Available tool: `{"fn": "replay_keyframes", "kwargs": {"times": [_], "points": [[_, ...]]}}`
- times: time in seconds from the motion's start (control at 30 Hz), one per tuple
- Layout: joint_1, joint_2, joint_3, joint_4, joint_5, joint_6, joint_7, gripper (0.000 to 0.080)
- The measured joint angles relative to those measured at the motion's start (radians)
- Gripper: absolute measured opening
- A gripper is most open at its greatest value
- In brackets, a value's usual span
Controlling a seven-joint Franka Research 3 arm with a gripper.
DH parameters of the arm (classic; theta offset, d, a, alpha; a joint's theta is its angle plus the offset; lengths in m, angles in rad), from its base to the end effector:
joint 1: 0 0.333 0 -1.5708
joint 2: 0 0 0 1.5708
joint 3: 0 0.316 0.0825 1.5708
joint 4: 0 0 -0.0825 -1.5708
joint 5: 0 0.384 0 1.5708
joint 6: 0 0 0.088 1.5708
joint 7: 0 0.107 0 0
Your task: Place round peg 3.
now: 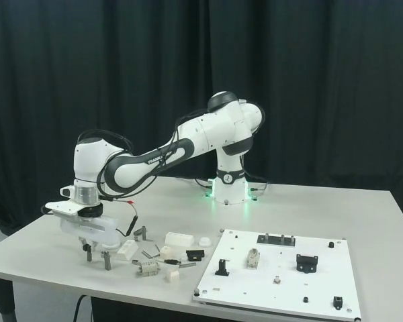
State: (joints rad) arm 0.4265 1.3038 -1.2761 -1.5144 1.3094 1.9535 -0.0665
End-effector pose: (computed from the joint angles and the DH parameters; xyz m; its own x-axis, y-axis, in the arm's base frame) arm 0.6386 -0.3028 0.2184 0.5750 -0.8099 0.1160 -0.8136 -0.5810 -0.0235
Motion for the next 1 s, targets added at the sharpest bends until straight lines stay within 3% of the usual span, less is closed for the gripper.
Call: {"fn": "replay_keyframes", "kwargs": {"times": [0.43, 1.0], "points": [[-0.011, 0.0, 0.017, 0.004, -0.001, -0.019, 0.005, 0.0113], [-0.011, -0.007, 0.005, 0.019, -0.019, -0.041, 0.011, 0.0113]]}}
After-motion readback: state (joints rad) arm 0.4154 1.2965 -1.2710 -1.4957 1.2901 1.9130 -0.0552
